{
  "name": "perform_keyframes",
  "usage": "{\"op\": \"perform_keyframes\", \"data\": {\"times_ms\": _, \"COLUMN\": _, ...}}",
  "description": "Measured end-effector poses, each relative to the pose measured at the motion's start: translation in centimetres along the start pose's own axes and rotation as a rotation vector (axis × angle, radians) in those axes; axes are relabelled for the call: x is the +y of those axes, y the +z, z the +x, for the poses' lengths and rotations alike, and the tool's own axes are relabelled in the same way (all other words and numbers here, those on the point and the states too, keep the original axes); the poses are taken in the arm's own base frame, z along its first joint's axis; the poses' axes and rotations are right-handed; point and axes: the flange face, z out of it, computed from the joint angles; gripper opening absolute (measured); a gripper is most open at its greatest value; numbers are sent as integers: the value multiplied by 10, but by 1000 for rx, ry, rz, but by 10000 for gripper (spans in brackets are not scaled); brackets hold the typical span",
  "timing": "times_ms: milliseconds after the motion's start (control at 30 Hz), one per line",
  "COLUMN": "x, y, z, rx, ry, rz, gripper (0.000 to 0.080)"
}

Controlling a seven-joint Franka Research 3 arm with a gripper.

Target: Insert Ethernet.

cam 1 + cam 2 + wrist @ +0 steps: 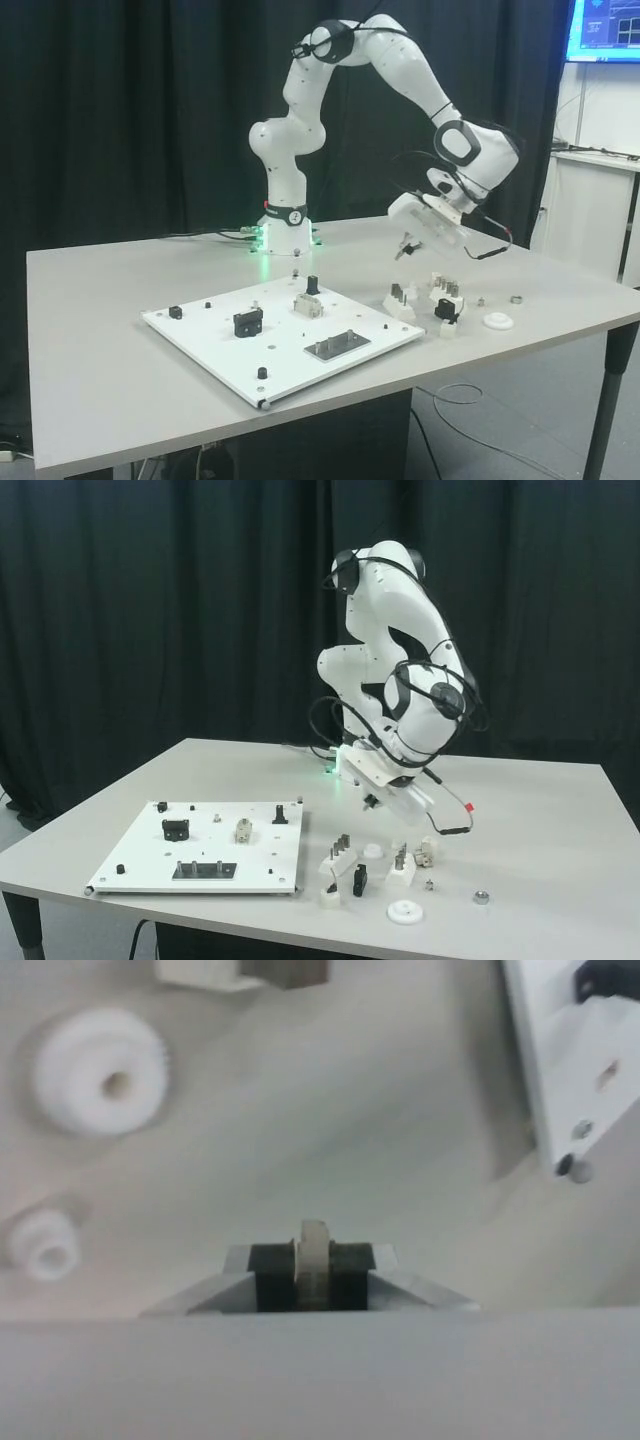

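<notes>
In the wrist view my gripper (313,1272) is shut on a small pale Ethernet plug (314,1238), which sits upright between the two black fingers (270,1275). The gripper (405,246) hangs above the table, behind the loose part holders and to the right of the white task board (280,340). In the second room view the gripper (371,801) is just right of the board (130,865), well above the table top. A corner of the board (560,1070) shows in the wrist view. I cannot pick out the Ethernet socket on the board.
Under the gripper lie a white gear (100,1070) and a small white bushing (45,1245). Several white part holders (400,298) (340,860), a white gear (497,321) (405,911) and a metal nut (517,298) stand near the front right edge. Black fixtures (247,322) sit on the board.
</notes>
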Motion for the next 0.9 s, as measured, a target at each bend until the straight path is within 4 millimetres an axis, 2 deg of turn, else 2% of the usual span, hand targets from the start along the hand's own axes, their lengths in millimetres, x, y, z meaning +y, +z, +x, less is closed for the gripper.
{"op": "perform_keyframes", "data": {"times_ms": 700, "x": 26, "y": 38, "z": 47, "rx": 55, "ry": -63, "rz": -19, "gripper": 66}}
{"op": "perform_keyframes", "data": {"times_ms": 900, "x": 35, "y": 46, "z": 67, "rx": 68, "ry": -81, "rz": -14, "gripper": 66}}
